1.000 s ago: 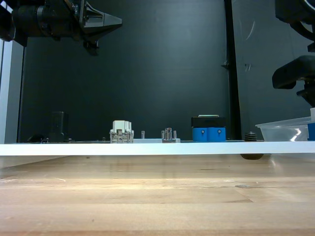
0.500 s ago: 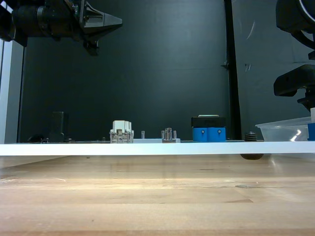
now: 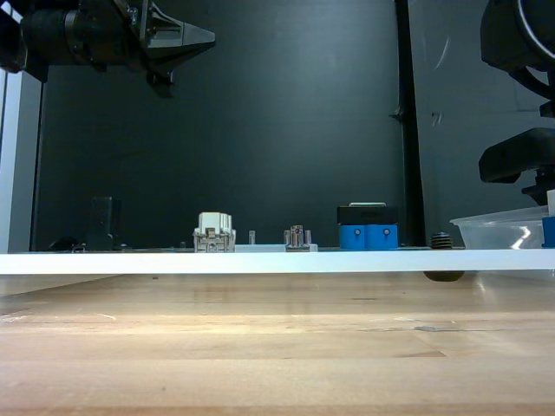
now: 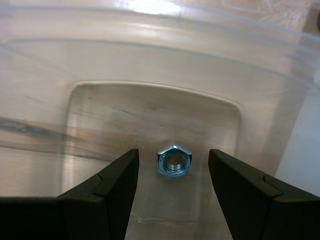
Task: Pick the M12 fastener and fasten on the M12 threads
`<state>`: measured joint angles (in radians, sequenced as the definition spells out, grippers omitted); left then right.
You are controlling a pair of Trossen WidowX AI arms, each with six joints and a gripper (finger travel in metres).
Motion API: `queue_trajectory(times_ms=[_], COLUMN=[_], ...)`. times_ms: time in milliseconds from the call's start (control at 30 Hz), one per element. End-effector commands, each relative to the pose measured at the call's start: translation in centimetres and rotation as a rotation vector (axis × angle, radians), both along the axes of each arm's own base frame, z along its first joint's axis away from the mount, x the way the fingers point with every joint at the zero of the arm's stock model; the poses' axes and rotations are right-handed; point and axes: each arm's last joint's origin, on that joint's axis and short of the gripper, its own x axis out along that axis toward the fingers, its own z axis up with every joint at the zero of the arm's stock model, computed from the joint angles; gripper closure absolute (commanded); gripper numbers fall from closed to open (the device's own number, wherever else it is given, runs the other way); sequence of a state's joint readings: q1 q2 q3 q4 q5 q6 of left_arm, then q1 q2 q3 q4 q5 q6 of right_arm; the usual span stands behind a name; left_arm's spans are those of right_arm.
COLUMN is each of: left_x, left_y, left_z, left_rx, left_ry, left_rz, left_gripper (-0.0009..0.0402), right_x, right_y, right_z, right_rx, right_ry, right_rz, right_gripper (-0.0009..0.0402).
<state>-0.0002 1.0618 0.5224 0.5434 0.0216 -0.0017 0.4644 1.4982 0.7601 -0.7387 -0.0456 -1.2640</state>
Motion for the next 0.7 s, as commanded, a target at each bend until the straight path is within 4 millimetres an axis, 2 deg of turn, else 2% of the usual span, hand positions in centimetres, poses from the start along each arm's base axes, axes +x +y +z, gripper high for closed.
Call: queue_trajectory(times_ms=[33,267,700], left_x=[0.01,0.01,0.01], left_y=[0.0,0.0,0.0], left_z=[0.01,0.01,0.01], left_rx=[0.0,0.0,0.0], left_ry=[0.0,0.0,0.0], left_rz=[0.0,0.0,0.0], left_gripper=[0.0393,0.0393,0.0393], right_x=[0.01,-0.05,-0.04], right_y=[-0.08,-0.15,-0.18], right_z=[-0.1,-0.22,-0.42], right_rx=[-0.001,0.0,0.004], right_ry=[0.002,0.004,-0.006], right_rz=[-0.002,-0.003,-0.006], right_gripper=[0.0199,0.0206,0.0269])
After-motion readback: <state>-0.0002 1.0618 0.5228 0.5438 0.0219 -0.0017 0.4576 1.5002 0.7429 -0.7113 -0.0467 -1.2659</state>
